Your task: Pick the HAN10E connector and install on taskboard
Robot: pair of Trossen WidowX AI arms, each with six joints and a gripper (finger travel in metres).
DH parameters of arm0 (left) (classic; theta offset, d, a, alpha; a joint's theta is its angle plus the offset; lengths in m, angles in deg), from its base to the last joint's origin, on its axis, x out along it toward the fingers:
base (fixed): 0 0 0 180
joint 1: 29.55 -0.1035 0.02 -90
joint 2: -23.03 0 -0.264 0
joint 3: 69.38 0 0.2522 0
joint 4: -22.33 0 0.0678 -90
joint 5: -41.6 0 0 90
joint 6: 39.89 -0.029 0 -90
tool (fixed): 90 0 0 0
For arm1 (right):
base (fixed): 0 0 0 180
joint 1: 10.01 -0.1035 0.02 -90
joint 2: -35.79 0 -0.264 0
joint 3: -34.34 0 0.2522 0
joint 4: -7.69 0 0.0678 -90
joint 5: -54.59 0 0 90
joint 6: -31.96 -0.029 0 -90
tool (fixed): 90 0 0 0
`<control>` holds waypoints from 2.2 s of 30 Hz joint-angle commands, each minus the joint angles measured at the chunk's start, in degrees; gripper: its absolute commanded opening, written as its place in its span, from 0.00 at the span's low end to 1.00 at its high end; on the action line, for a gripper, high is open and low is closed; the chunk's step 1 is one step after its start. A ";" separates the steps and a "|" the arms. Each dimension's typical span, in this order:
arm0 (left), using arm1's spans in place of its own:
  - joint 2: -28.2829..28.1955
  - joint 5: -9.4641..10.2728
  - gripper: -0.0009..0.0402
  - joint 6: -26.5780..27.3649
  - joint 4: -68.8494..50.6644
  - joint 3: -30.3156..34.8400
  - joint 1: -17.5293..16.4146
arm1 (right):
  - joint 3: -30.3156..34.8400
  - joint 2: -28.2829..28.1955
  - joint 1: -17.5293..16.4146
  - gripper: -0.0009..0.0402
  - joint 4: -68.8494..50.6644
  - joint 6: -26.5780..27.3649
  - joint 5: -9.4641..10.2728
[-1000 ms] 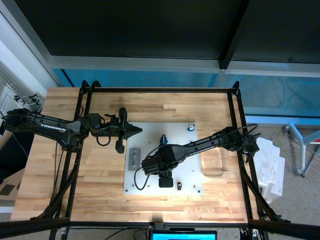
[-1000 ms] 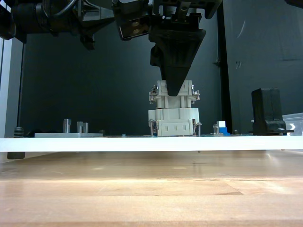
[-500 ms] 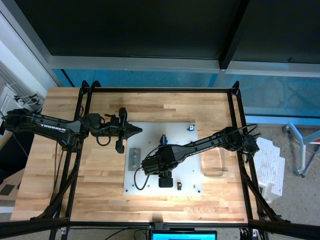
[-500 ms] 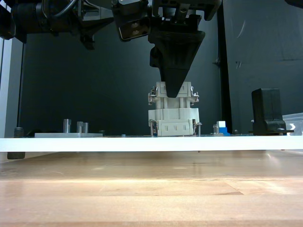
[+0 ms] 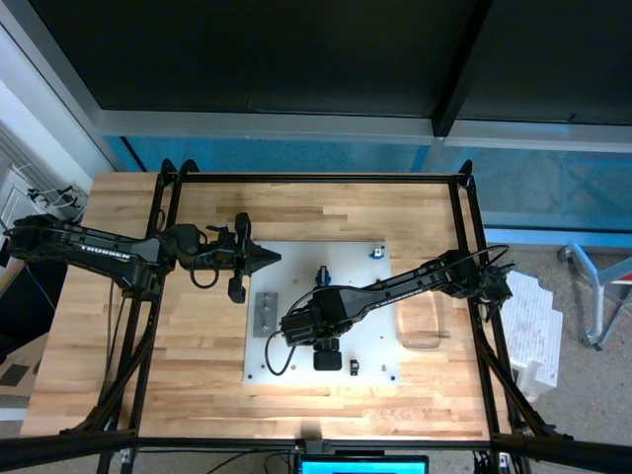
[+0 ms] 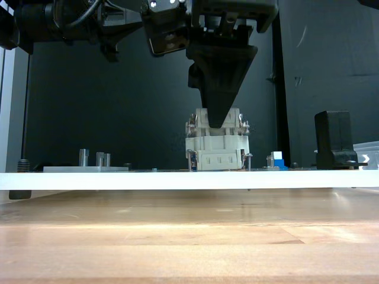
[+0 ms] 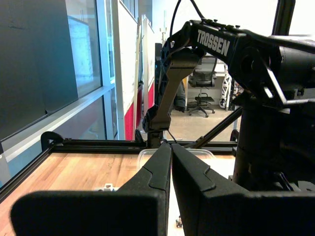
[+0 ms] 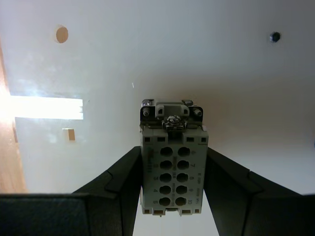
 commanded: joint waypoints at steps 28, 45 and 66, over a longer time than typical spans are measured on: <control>0.00 -0.02 0.02 0.00 -0.02 0.02 -0.02 | -2.93 0.17 0.00 0.18 2.84 -0.13 0.02; 0.00 -0.02 0.02 0.00 -0.02 0.02 -0.02 | -2.58 2.34 -0.02 0.69 2.36 -0.35 0.00; 0.00 -0.02 0.02 0.00 -0.02 0.02 0.00 | -2.60 6.60 -0.02 0.89 0.37 -0.39 -0.02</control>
